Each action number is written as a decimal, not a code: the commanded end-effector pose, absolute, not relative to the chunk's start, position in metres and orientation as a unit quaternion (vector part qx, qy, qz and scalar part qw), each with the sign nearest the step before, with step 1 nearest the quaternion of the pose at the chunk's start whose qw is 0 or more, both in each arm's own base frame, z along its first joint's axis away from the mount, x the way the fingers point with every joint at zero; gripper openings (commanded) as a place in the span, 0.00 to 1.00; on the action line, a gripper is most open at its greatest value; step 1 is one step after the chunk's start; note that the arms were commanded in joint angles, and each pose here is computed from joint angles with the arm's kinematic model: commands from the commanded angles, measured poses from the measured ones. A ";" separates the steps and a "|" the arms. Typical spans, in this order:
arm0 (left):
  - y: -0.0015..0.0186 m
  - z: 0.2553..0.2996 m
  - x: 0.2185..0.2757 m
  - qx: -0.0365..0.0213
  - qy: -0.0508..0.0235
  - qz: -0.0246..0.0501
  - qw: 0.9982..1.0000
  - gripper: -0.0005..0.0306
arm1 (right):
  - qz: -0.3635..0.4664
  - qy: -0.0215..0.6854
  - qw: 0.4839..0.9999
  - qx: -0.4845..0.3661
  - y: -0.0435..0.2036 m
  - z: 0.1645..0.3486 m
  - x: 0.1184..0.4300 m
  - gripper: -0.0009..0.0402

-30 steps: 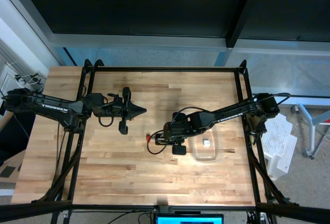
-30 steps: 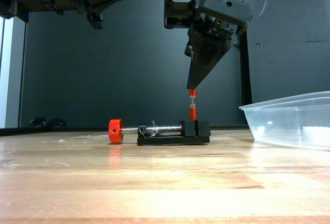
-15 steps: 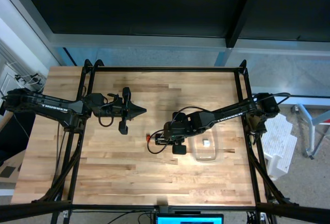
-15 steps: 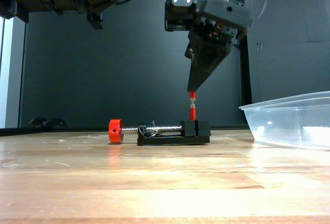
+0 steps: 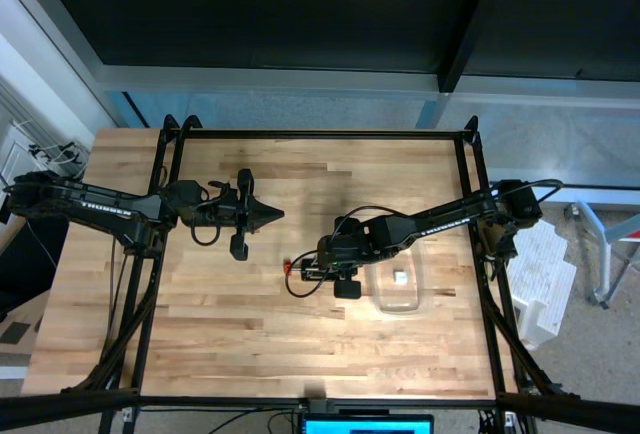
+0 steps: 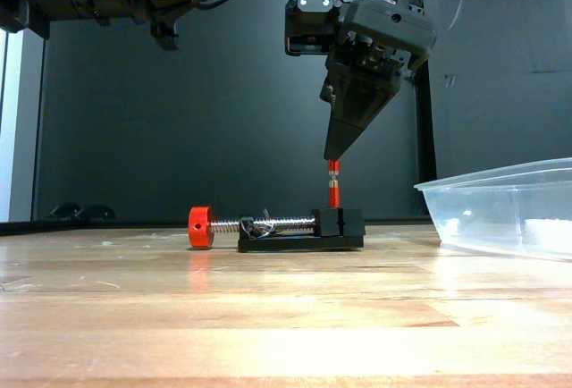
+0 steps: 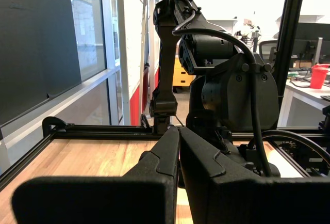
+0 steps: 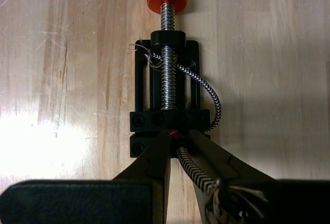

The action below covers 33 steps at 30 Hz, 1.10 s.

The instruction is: Pick the RCA connector and install on taskboard

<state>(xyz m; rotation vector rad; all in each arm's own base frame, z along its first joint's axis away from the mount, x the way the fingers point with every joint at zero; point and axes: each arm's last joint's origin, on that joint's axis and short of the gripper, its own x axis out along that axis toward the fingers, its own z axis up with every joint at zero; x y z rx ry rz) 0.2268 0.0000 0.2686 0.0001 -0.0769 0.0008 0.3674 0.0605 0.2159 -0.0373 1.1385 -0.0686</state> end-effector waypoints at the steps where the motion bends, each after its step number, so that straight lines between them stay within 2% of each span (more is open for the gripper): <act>1: 0.0000 0.2686 0.2269 0.000 -0.038 0.000 0.999 0.02 | -0.034 0.536 0.843 -0.018 0.060 0.213 0.367 0.02; 8: 0.0000 0.2686 0.2269 0.000 -0.038 0.000 0.999 0.02 | -0.033 0.546 0.837 -0.020 0.061 0.202 0.370 0.02; 16: 0.0000 0.2686 0.2269 0.000 -0.038 0.000 0.999 0.02 | -0.032 0.552 0.833 -0.024 0.060 0.197 0.371 0.02; 33: 0.0000 0.2686 0.2269 0.000 -0.038 0.000 0.999 0.02 | -0.032 0.549 0.835 -0.023 0.059 0.199 0.371 0.02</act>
